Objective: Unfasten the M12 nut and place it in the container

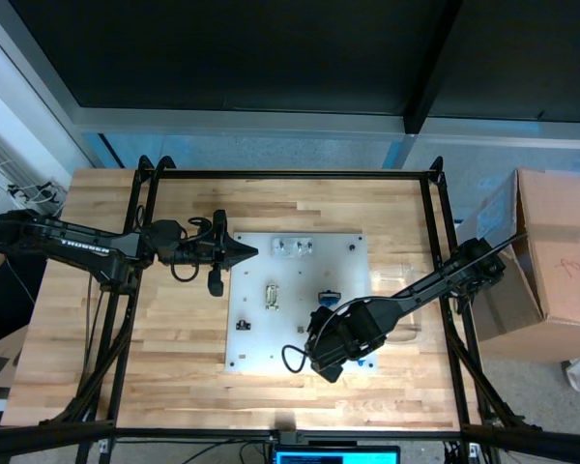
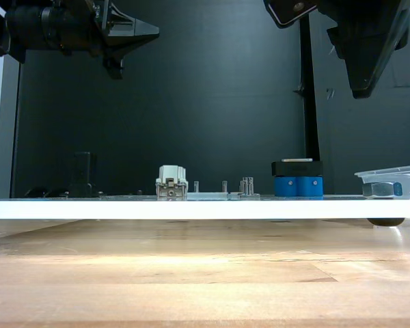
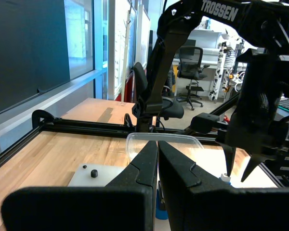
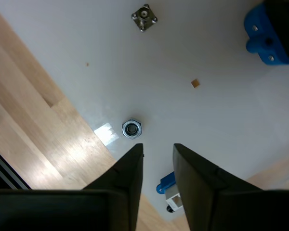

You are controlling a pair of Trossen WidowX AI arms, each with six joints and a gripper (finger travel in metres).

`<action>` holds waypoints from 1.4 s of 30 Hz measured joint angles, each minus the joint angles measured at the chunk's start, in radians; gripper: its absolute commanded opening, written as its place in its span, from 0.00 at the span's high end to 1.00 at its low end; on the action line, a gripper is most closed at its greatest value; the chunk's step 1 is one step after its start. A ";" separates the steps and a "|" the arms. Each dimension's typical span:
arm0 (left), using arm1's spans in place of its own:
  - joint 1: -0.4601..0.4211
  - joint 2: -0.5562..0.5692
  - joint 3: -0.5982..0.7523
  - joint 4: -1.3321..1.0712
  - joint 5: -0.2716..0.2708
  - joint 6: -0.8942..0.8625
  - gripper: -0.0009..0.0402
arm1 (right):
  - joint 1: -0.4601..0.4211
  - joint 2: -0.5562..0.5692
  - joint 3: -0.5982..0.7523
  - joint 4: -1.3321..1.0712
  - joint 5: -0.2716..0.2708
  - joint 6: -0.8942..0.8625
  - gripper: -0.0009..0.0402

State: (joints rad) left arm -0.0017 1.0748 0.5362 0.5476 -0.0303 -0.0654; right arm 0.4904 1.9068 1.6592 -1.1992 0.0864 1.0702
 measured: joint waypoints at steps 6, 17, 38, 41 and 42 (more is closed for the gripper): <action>0.000 0.000 0.000 0.000 0.000 0.000 0.98 | 0.001 0.026 -0.005 0.014 0.000 -0.093 0.58; 0.000 0.000 0.000 0.000 0.000 0.000 0.98 | 0.002 0.111 -0.052 0.138 -0.056 -0.169 0.44; 0.000 0.000 0.000 0.000 0.000 0.000 0.98 | -0.002 0.113 -0.151 0.244 -0.064 -0.161 0.64; 0.000 0.000 0.000 0.000 0.000 0.000 0.98 | -0.002 0.113 -0.151 0.251 -0.069 -0.146 0.72; 0.000 0.000 0.000 0.000 0.000 0.000 0.98 | -0.002 0.113 -0.151 0.253 -0.073 -0.140 0.75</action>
